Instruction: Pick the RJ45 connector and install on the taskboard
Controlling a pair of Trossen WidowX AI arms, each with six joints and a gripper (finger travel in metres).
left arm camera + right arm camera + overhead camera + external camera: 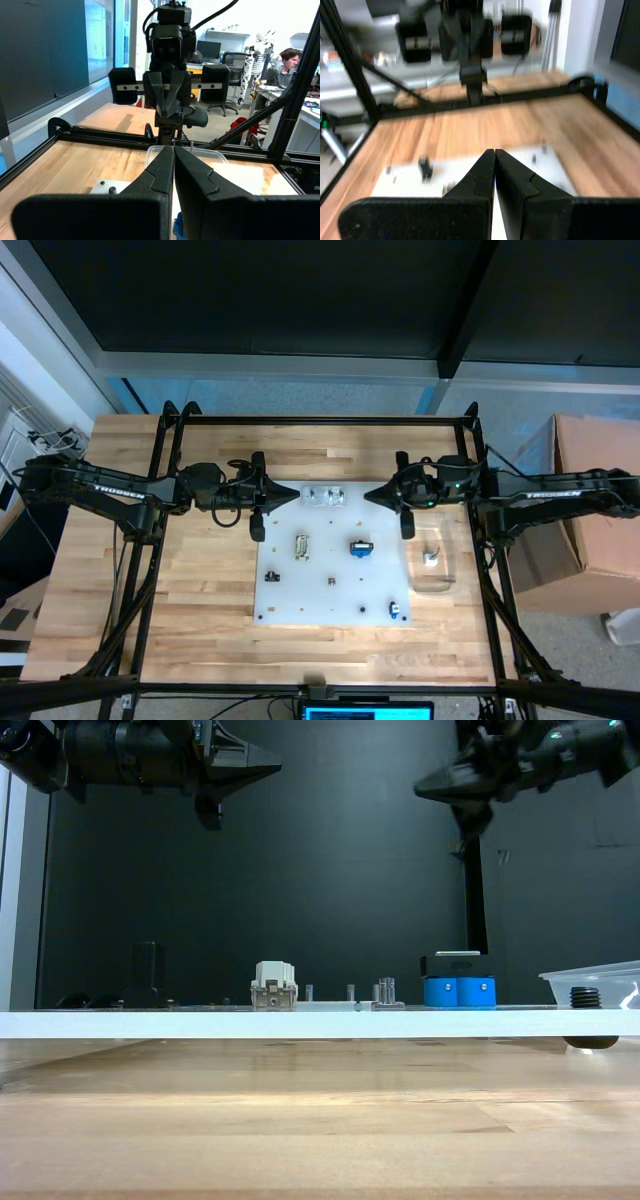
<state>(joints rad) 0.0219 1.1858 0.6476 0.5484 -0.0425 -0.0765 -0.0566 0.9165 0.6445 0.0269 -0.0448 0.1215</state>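
- Fingers of the left gripper are pressed together and hold nothing. This gripper hangs high over the far left edge of the white taskboard, a little left of the centre in the high view.
- Fingers of the right gripper are also together and empty. It hangs over the far right edge of the board, and its tip faces the left one.
- RJ45 connector seems to lie free in the clear tray, on the desk just right of the board.
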